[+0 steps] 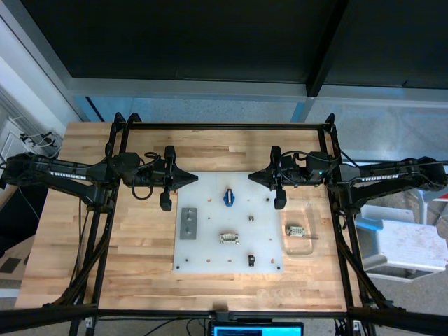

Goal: Pick the HAN10E connector and install in the HAN10E hub

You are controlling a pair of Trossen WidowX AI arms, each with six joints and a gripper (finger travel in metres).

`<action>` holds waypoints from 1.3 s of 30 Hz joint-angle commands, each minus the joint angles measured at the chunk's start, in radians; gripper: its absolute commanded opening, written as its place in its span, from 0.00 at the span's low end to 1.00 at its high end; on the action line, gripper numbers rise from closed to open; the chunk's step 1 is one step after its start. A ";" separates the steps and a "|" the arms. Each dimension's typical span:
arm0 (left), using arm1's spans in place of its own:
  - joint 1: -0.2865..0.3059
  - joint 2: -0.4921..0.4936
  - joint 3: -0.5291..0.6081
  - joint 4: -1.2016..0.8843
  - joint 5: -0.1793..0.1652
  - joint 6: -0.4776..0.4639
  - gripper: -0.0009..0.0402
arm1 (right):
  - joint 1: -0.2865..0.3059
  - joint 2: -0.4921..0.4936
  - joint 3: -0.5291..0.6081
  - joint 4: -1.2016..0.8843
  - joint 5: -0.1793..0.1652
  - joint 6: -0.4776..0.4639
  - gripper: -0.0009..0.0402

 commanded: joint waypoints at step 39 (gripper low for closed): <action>0.000 0.000 0.000 0.000 0.000 0.000 0.02 | 0.179 0.030 0.478 -1.291 0.036 0.095 0.02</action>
